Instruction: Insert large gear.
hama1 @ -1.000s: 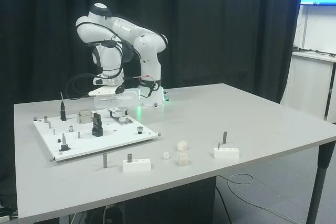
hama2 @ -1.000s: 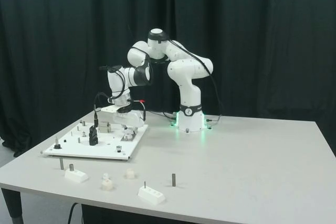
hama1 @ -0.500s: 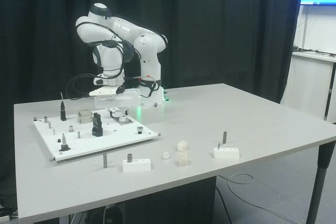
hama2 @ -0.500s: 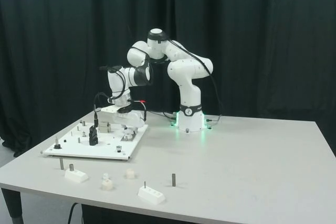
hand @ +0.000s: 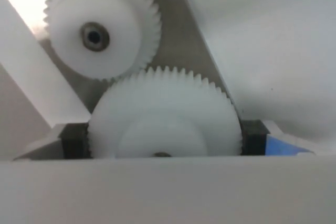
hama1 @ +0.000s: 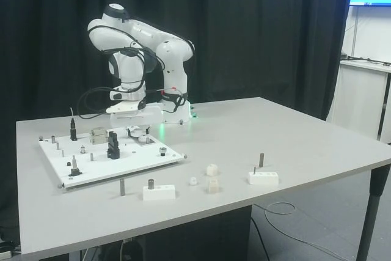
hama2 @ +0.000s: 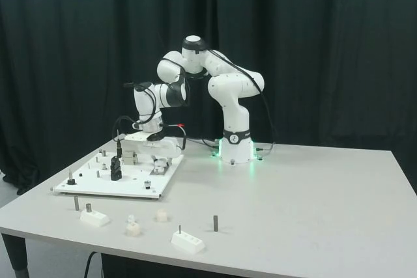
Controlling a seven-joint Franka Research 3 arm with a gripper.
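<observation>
Large gear (hand: 164,114) sits meshed against smaller gear (hand: 102,24) on white board (hama1: 131,157).

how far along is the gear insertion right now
Nearly done, it seems. The large gear sits on the white board, its teeth meshed with the smaller gear. In hand: the tool has a black finger on each side of the large gear. Left: confirming it is fully seated and backing away; release cannot be judged.
</observation>
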